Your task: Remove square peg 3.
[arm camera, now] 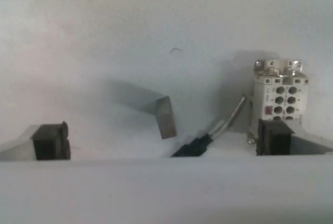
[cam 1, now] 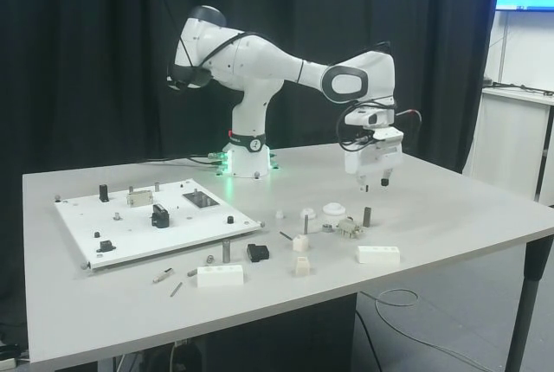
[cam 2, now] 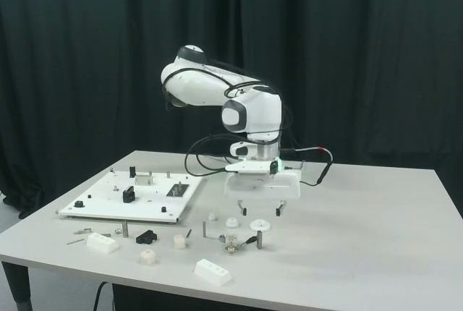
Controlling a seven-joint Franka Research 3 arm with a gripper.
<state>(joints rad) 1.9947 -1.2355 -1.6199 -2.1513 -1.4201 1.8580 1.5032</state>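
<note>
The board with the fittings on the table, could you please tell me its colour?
White; the board shows best in the first room view.

Grey table (cam 1: 450,216) bears white board (cam 1: 156,225), scattered small parts (cam 1: 303,242)

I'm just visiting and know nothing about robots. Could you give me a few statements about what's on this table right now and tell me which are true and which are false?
1. The gripper hangs in the air above the table, holding nothing. True.
2. The gripper's fingers are closed tight together. False: they are spread wide apart, as the wrist view shows.
3. A white board with small parts on it lies on the table. True.
4. The upright grey peg stands on the white board. False: it stands on the bare table, below the gripper.
5. A small connector block lies close beside that peg. True.
</note>
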